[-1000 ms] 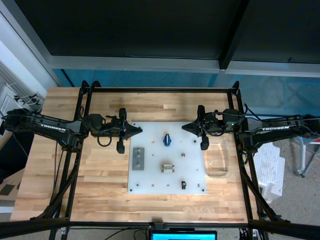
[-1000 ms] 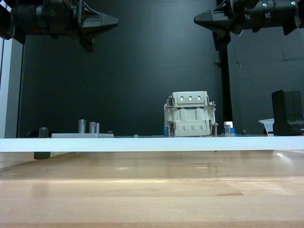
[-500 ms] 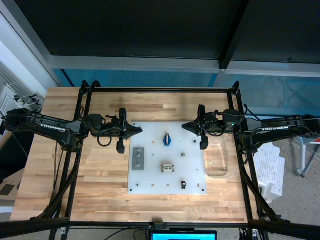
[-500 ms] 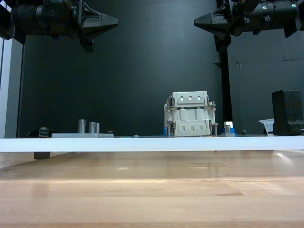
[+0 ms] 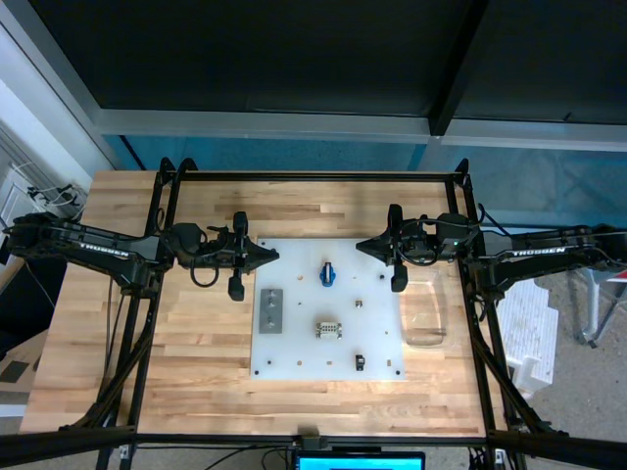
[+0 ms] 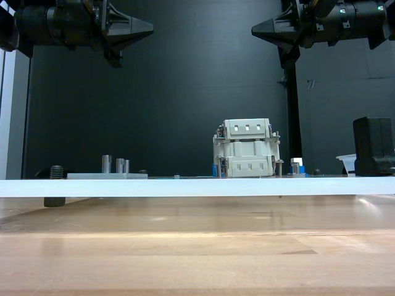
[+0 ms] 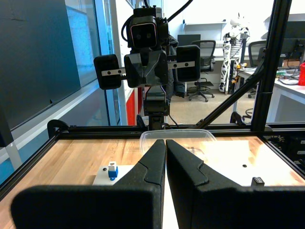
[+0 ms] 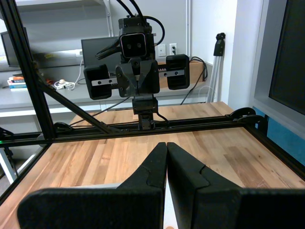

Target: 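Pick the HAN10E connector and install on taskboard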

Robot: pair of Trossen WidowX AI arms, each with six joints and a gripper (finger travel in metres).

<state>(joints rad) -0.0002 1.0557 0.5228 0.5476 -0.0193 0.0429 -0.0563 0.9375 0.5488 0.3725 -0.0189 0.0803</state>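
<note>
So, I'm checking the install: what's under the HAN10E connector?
The HAN10E connector stands on the white taskboard; its seating underneath is covered by its own body. The left gripper and right gripper, both shut, hover high over the board's far edge.

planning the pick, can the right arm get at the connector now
Probably yes: the connector stands uncovered on the board; right gripper and left gripper hover shut, high above its far edge.

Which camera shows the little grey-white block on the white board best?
The low view: the HAN10E connector stands big and side-on on the taskboard. The high view shows it tiny from above. Neither wrist view shows it. The left end effector and right end effector hover shut above the board's far edge.
</note>
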